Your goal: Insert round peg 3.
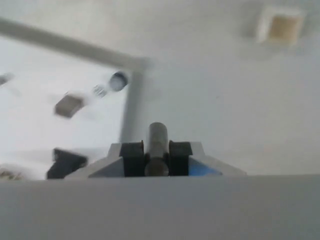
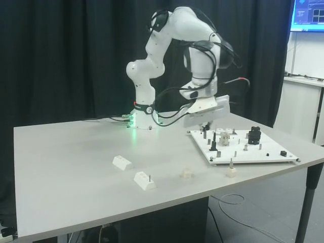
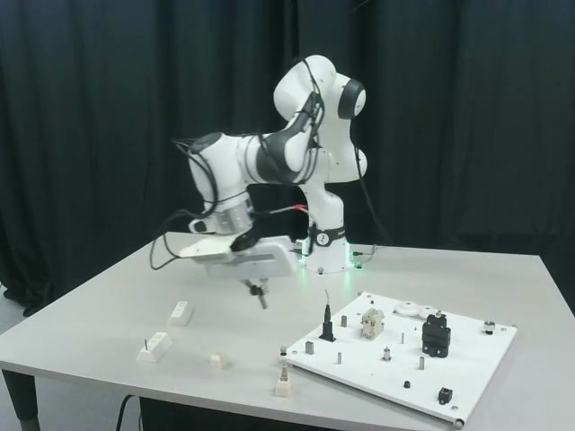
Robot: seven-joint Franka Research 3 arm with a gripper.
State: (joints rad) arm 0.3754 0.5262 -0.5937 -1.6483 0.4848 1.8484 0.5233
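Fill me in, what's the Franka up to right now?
The arm's gripper is shut on a grey round peg and carries it tilted in the air, above the grey table near the edge of the white assembly board. The peg is not in any hole yet. Several small white blocks sit on the table apart from the board.

Arm (image 3: 269,157) white, glossy, built of rounded segments with black bands at joints. Base (image 2: 142,119) ringed by black collar, green light glowing at its foot. Black cables looped along upper links and trailed from wrist. Flat white-grey block mounted at wrist. Tool (image 1: 156,150) had two black fingers (image 1: 131,155) on light grey body; seen small and dark below wrist in second room view (image 3: 258,292).
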